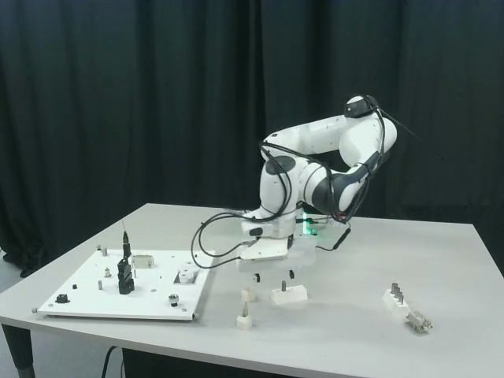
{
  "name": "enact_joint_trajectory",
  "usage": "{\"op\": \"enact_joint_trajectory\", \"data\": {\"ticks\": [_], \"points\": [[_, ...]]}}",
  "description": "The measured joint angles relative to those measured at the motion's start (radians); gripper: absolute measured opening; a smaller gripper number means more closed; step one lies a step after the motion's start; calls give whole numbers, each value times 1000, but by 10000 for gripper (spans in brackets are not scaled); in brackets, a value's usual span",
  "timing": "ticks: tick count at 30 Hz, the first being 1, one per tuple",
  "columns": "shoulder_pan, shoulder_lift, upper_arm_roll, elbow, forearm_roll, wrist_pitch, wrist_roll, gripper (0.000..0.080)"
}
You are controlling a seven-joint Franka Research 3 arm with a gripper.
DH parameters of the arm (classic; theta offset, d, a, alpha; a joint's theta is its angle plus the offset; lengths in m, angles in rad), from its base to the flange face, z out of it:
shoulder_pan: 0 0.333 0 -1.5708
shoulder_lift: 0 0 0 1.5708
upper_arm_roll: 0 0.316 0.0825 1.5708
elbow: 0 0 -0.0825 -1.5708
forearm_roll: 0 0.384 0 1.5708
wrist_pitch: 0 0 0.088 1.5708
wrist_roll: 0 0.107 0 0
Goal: Pick square peg 3.
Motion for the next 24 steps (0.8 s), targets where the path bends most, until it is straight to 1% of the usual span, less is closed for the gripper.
{"op": "enact_joint_trajectory", "data": {"ticks": [3, 12, 18, 24], "points": [[15, 0, 12, -5, -10, 8, 17, 800], [80, -4, 55, -53, -42, 77, 56, 800], [127, -7, 68, -89, -53, 112, 78, 800], [164, -11, 69, -111, -70, 137, 84, 800]]}}
